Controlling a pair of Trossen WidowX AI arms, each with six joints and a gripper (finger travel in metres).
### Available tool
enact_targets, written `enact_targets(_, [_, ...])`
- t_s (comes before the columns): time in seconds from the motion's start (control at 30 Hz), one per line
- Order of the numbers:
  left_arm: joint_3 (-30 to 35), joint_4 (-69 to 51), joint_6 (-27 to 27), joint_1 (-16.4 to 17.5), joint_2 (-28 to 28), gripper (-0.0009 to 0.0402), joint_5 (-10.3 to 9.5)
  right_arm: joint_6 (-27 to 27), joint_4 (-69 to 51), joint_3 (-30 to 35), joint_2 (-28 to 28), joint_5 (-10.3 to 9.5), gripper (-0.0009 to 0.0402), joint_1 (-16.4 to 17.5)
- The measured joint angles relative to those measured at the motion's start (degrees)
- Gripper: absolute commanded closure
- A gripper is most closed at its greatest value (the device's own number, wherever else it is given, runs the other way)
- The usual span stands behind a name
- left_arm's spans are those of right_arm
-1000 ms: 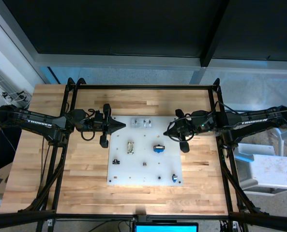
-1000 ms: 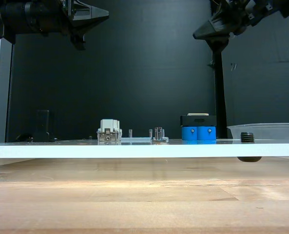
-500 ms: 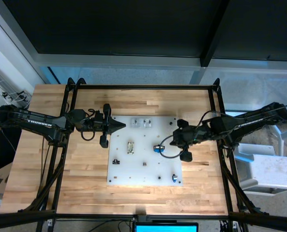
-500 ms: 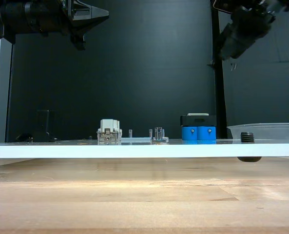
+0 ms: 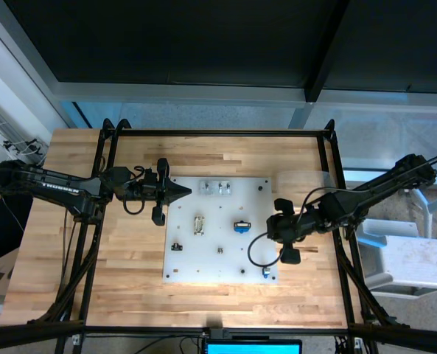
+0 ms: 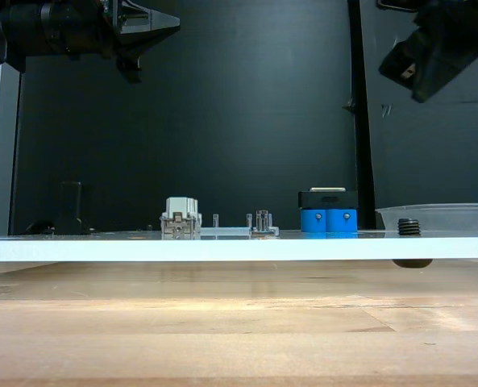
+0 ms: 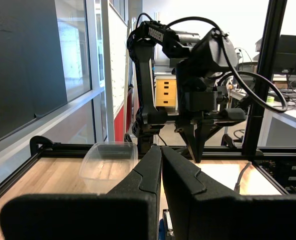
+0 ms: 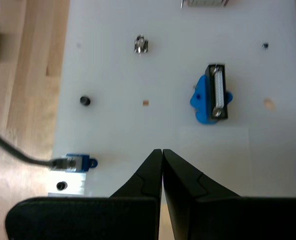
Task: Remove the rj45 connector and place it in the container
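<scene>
The rj45 connector (image 8: 74,163) sits in a small blue mount near the white board's (image 5: 203,258) near right corner, with a thin grey cable running off the board; in the high view the connector (image 5: 266,273) shows as a blue speck. My right gripper (image 8: 161,151) hangs shut and empty above the board, beside the connector and apart from it. The container (image 5: 303,181), a clear tub, stands off the board's far right corner. My left gripper (image 7: 161,148) is shut, parked high over the board's left edge (image 5: 183,190).
A blue D-sub connector (image 8: 212,93) stands mid-board, a grey connector (image 5: 199,224) left of it, and small metal fittings (image 5: 217,187) at the far edge. A black screw knob (image 6: 409,227) sits at the board's near right. Black frame rails (image 5: 334,221) flank the table.
My right arm has swung from the board's far right toward the near edge and tilted down at the board, uncovering the container. The left arm has not moved.
</scene>
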Motion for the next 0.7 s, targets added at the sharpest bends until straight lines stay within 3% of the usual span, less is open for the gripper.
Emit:
enact_targets(0.07, [0.0, 0.0, 0.0, 0.0, 0.0, 0.0393, 0.0, 2.2, -2.1, 0.0, 0.0, 1.73, 0.0393, 1.4])
enact_targets(0.17, [0.0, 0.0, 0.0, 0.0, 0.0, 0.0393, -0.02, 4.8, -3.4, 0.0, 0.0, 2.69, 0.0393, 3.4])
enact_targets(0.7, [0.0, 0.0, 0.0, 0.0, 0.0, 0.0393, -0.02, 14.1, -4.8, 0.5, 1.3, 2.6, 0.0393, 12.3])
